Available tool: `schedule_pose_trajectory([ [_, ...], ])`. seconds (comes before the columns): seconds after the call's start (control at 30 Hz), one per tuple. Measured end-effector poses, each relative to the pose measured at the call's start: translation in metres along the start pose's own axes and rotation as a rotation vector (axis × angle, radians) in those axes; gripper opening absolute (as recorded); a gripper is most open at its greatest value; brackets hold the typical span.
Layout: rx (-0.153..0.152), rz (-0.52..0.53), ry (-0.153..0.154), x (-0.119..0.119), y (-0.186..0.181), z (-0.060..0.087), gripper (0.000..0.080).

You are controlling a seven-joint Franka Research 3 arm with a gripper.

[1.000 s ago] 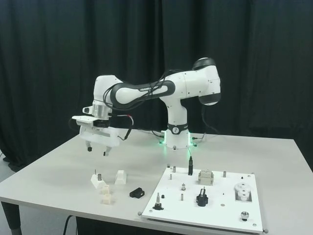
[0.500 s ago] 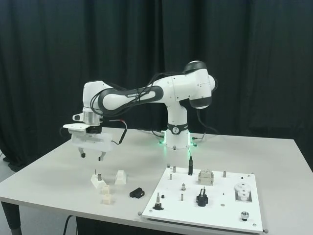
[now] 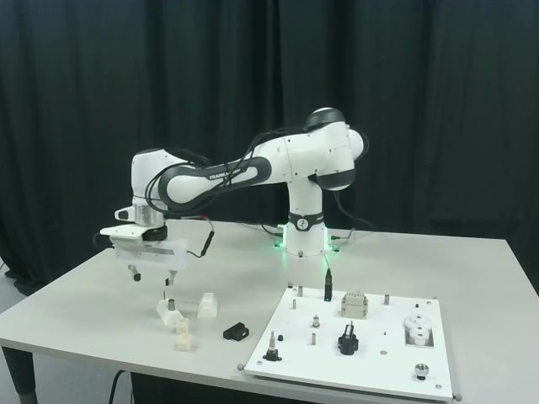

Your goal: Pick round peg 1.

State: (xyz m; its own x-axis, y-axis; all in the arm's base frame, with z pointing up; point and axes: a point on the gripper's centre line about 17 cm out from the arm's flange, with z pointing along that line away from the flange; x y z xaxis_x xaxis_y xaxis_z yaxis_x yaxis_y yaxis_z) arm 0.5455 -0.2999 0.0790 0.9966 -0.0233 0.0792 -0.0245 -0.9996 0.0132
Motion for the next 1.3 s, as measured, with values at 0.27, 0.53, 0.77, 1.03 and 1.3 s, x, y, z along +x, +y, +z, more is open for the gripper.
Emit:
schedule_pose_trajectory([
  [0.27,0.002,-0.003,-0.016,-0.005,0.003,0.012,0.08],
  [0.53,0.006,0.009,-0.027,-0.012,0.007,0.026,0.08],
  [0.77,0.017,0.007,-0.027,-0.015,0.008,0.035,0.08],
  [1.03,0.025,0.007,-0.024,-0.019,0.007,0.042,0.08],
  [1.3,0.031,0.012,-0.029,-0.027,0.006,0.046,0.08],
])
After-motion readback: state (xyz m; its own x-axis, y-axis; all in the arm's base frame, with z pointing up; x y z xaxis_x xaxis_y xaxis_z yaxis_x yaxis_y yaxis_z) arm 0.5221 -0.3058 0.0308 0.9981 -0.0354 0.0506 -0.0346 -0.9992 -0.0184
